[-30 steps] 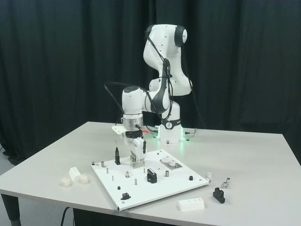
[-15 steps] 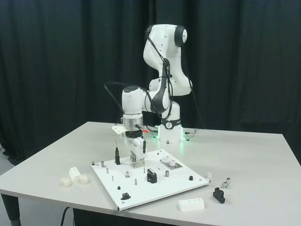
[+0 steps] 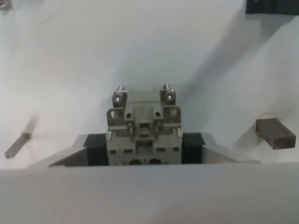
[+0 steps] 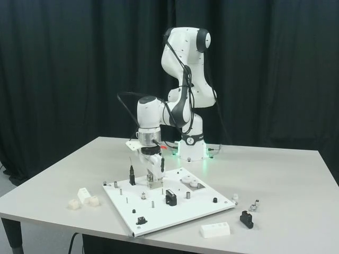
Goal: Remove waterproof.
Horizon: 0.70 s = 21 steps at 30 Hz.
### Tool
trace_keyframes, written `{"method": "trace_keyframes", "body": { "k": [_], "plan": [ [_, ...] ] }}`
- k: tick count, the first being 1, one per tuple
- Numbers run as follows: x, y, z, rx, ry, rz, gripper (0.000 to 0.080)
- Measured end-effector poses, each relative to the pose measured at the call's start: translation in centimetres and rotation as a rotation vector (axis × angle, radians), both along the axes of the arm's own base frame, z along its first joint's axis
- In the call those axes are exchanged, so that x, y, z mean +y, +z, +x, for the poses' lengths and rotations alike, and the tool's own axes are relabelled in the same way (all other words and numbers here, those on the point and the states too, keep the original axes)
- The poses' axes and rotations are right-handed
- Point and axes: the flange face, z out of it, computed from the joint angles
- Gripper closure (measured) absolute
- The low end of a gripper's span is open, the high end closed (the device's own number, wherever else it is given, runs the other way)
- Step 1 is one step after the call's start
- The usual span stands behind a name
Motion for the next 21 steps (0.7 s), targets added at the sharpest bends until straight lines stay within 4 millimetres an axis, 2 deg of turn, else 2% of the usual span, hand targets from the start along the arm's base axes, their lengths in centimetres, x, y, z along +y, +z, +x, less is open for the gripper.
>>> {"method": "trace_keyframes", "body": {
  "k": [21],
  "plan": [
    [-0.09,0.09,0.05,0.004,0.002,0.003,0.0479]
  ]
}}
